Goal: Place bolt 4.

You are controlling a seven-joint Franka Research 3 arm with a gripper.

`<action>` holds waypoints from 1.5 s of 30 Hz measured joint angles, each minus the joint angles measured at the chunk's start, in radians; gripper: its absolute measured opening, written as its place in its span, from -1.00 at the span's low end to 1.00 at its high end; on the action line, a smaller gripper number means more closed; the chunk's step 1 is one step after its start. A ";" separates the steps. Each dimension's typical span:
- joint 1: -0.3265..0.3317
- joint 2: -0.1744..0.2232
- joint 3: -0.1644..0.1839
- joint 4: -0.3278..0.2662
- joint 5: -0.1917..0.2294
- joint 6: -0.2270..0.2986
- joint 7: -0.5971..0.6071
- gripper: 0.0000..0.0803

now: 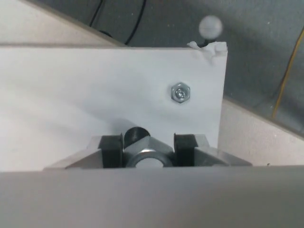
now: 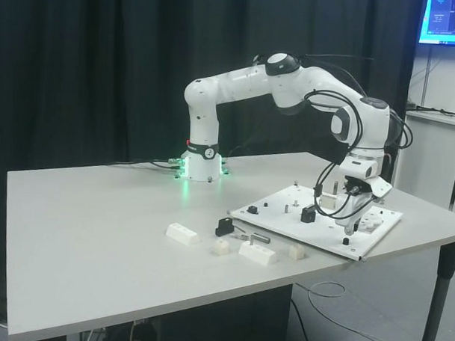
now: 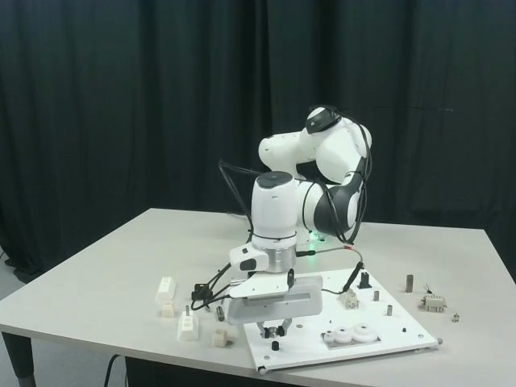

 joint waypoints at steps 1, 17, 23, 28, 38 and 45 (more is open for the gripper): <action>0.000 0.001 0.000 0.000 0.000 0.000 0.000 -0.44; -0.001 0.010 0.013 -0.002 0.000 0.029 0.001 -0.44; 0.001 0.011 0.013 -0.002 0.000 0.035 0.005 -0.44; 0.003 0.010 0.012 -0.001 0.000 0.037 0.018 -0.44; 0.009 0.009 -0.001 0.000 0.000 0.037 0.031 -0.44; 0.009 0.009 -0.039 -0.007 -0.021 0.017 0.031 -0.44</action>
